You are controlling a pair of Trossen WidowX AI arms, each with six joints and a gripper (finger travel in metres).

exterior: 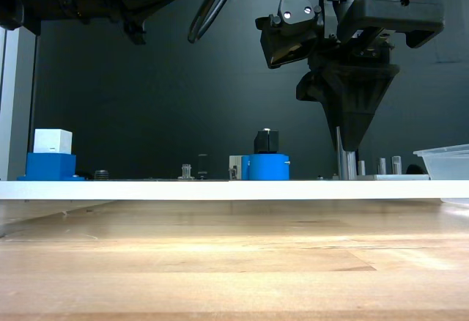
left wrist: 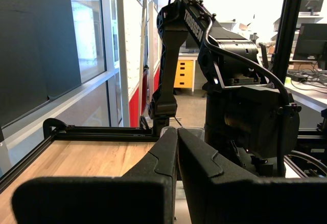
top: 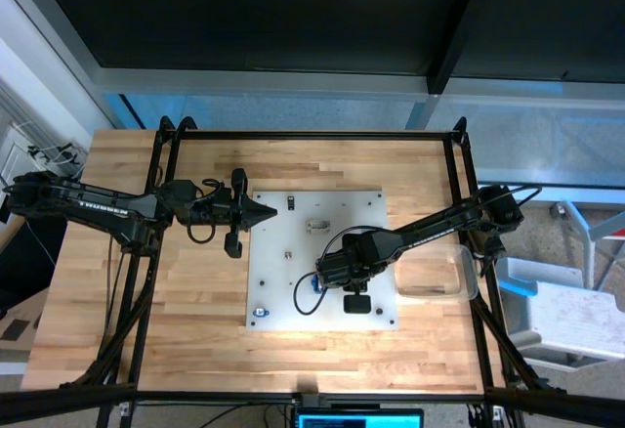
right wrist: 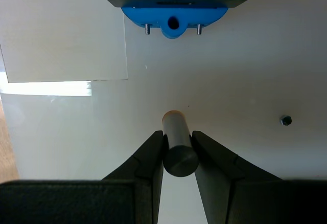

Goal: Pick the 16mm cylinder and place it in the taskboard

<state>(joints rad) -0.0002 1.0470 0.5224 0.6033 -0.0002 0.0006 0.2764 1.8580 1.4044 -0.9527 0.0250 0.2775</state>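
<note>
Bare wood is seen along the near edge of the table (top: pixel 146 350). The white taskboard (top: pixel 283 291) is laid mid-table. Over its near right part the right hand (right wrist: pixel 177 143) is pointed down, closed narrowly on the 16mm cylinder (right wrist: pixel 175 132), whose lower end is at the plate. A clear tray (top: pixel 439 277) is set just beside the board's right edge. Farther back, the left hand (top: pixel 269 211) is held high at the board's left edge, fingers pressed together. The table is ringed by a black frame (top: pixel 312 136).
</note>
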